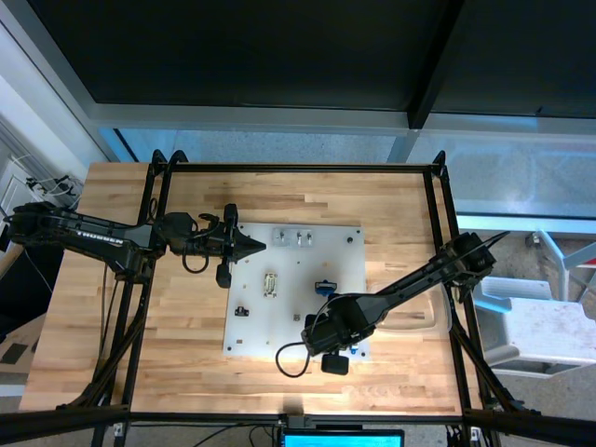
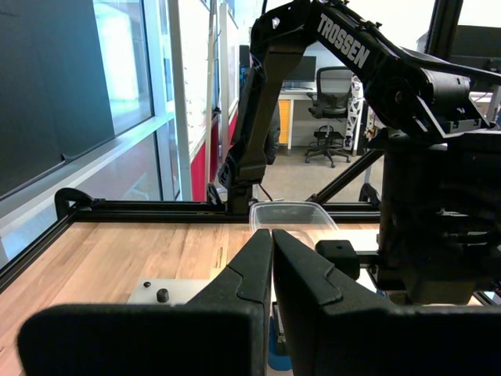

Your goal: Pick the M12 fastener and fasten on the M12 threads

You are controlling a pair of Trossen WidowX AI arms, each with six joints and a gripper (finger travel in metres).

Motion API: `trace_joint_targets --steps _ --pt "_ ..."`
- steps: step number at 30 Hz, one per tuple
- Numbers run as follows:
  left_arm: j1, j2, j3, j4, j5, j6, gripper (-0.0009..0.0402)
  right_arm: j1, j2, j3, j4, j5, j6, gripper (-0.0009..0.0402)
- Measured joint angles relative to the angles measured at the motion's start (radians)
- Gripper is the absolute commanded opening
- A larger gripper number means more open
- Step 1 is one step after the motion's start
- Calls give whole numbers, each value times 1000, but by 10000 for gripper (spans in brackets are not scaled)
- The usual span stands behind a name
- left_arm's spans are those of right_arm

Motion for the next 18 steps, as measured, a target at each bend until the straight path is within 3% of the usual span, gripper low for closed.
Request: trace_joint_targets --steps 6,13,16,17,18 --pt "0 0 0 0 0 0 0 -5 24 0 13 15 0 0" --pt "0 0 0 0 0 0 0 -3 29 0 31 9 0 0" --pt "0 0 0 0 0 0 0 -4 29 -1 29 -46 3 0" --pt "0 0 0 0 0 0 0 -5 29 -1 26 -84 3 0" --pt "0 0 0 0 0 0 0 -6 29 -2 27 -146 4 0"
